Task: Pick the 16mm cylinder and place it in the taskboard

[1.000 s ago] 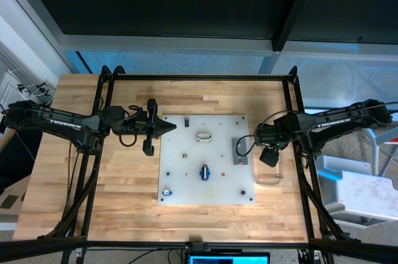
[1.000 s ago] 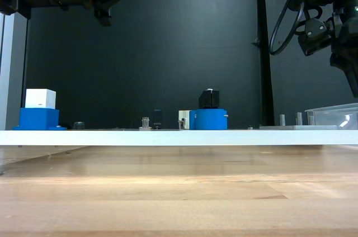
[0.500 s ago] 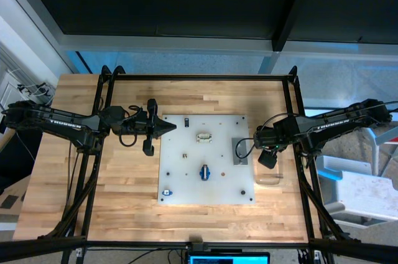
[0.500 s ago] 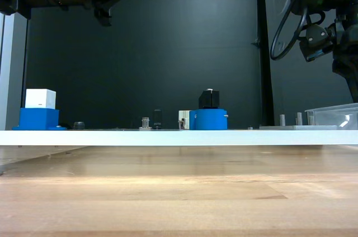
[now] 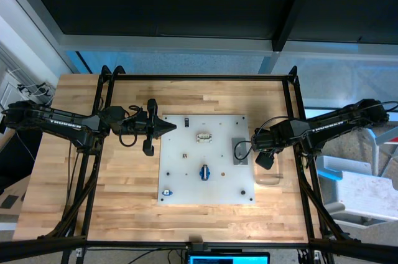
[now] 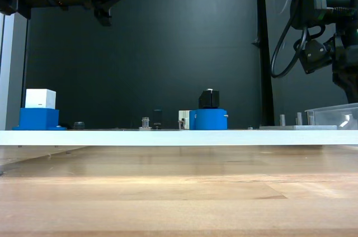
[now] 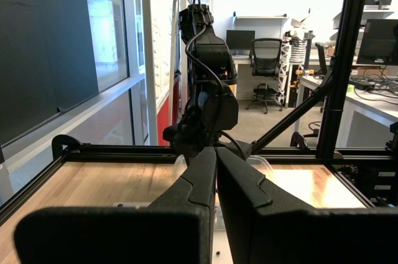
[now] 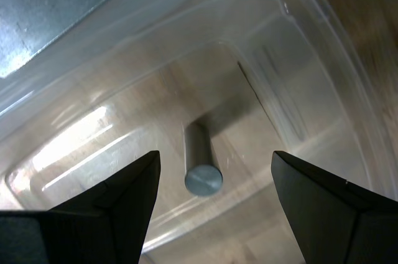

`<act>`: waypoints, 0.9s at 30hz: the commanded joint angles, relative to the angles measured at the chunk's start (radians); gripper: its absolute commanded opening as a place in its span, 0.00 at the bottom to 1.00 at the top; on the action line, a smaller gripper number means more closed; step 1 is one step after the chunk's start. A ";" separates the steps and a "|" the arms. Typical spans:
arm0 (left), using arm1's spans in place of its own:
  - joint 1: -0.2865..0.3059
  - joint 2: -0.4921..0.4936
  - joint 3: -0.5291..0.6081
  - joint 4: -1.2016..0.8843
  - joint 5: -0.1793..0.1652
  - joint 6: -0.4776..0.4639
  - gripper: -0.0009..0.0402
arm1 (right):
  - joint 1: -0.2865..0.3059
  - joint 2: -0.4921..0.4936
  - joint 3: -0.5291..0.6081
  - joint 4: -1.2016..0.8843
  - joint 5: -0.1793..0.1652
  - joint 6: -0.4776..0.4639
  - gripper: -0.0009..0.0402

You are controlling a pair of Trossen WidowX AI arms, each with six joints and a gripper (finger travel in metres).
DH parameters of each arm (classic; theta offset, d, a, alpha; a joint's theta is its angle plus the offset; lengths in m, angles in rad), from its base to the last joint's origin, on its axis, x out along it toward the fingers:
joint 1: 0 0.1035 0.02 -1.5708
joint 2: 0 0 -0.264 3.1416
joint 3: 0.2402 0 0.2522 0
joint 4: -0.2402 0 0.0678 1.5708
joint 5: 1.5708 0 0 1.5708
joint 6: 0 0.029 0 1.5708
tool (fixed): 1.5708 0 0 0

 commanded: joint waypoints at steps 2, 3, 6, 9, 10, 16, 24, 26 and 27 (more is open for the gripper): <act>0.000 0.000 0.000 0.000 0.000 0.000 0.02 | 0.002 0.011 -0.002 0.010 -0.002 0.001 0.62; 0.000 0.000 0.000 0.000 0.000 0.000 0.02 | 0.002 0.011 -0.003 0.011 -0.002 0.002 0.62; 0.000 0.000 0.000 0.000 0.000 0.000 0.02 | 0.003 0.011 -0.008 0.013 -0.004 0.002 0.62; 0.000 0.000 0.000 0.000 0.000 0.000 0.02 | 0.005 0.011 -0.017 0.018 -0.005 0.003 0.62; 0.000 0.000 0.000 0.000 0.000 0.000 0.02 | 0.005 0.011 -0.021 0.024 -0.005 0.003 0.62; 0.000 0.000 0.000 0.000 0.000 0.000 0.02 | 0.006 0.011 -0.046 0.061 -0.005 0.005 0.62; 0.000 0.000 0.000 0.000 0.000 0.000 0.02 | 0.006 0.011 -0.053 0.064 -0.004 0.003 0.62; 0.000 0.000 0.000 0.000 0.000 0.000 0.02 | 0.006 0.011 -0.053 0.064 -0.003 0.004 0.62; 0.000 0.000 0.000 0.000 0.000 0.000 0.02 | 0.006 0.011 -0.053 0.064 -0.003 0.004 0.62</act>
